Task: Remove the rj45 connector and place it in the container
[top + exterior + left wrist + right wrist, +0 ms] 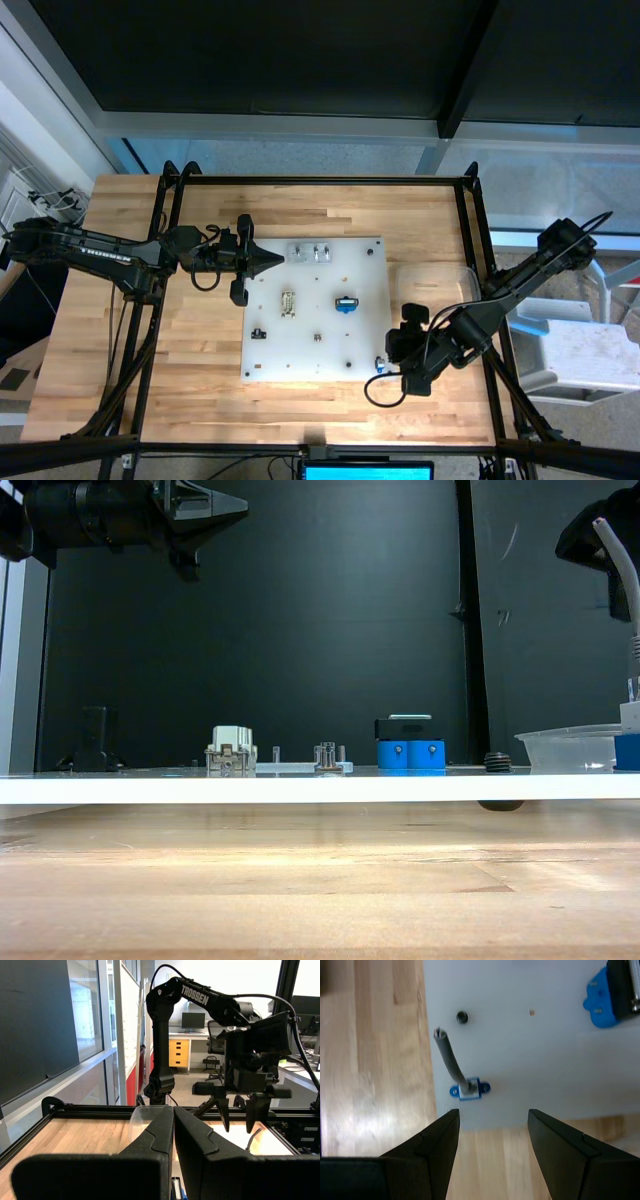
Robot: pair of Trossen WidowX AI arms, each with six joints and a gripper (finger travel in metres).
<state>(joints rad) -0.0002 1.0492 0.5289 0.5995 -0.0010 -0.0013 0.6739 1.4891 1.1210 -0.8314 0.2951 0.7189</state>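
The right claw [492, 1116] hangs open above the rj45 connector [468, 1088], which sits plugged in at the board's [545, 1070] near right corner. The left claw [173, 1112], shut, hovers at its far left corner. Descending off-centre could snag the cable [447, 1055]; the container [436, 278] sits by the board's right edge.

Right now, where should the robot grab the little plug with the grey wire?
Probably the white plug, just above its blue holder, coming straight down: its grey wire stands up. The open right gripper hovers near it; the shut left gripper waits over the board's left edge.
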